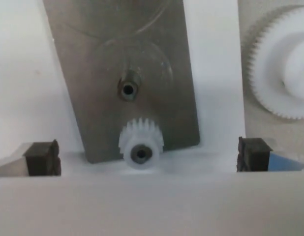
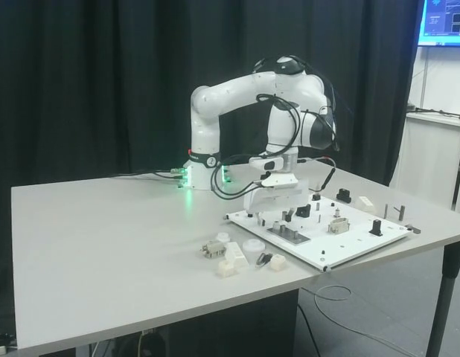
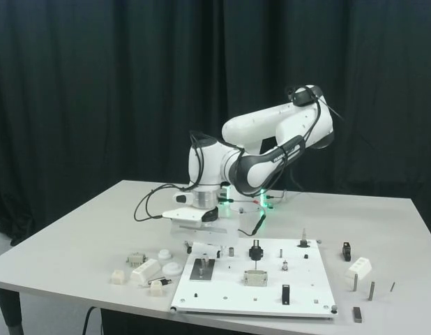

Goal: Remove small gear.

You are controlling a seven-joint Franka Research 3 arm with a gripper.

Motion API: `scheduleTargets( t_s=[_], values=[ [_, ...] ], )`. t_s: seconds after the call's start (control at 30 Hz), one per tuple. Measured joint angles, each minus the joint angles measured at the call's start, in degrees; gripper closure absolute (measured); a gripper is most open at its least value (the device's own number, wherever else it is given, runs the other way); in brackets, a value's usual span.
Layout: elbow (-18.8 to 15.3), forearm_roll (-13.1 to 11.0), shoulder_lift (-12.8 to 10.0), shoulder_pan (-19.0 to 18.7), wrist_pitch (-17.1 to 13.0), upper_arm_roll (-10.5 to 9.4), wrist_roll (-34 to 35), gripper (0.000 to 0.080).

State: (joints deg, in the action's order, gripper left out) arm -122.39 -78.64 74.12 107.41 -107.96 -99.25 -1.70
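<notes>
1. While the claw (image 1: pixel 141 157) hovers above the grey metal plate (image 1: pixel 107 73), its black fingertips (image 1: pixel 43 158) stand wide apart, holding nothing.
2. The small white toothed gear (image 1: pixel 140 143) sits on its peg at the plate's edge, midway between the fingertips; a bare peg (image 1: pixel 128 89) stands beside it.
3. Risk: descending off-centre, one finger could strike the teeth and jam the gear on its peg.
4. Risk: a shallow grip could slip off during lifting.
5. A large white gear (image 1: pixel 282 69) lies nearby on the bench.
</notes>
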Motion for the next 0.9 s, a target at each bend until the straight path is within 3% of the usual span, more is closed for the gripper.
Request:
scheduleTargets(
  t_s=[0.4,0.43,0.6,0.63,0.9],
  values=[
    [0.0,0.0,0.0,0.3,-1.0,-1.12,0.2,0.0003],
    [0.0,-0.1,0.0,0.4,-1.0,-1.16,0.3,0.012],
    [0.0,-0.3,0.0,0.5,-1.0,-1.5,1.1,0.012],
    [0.0,-0.3,0.0,0.5,-1.0,-1.57,1.1,0.0282],
    [0.2,-0.9,-0.2,0.6,-0.5,-1.63,1.1,0.0282]
  ],
)
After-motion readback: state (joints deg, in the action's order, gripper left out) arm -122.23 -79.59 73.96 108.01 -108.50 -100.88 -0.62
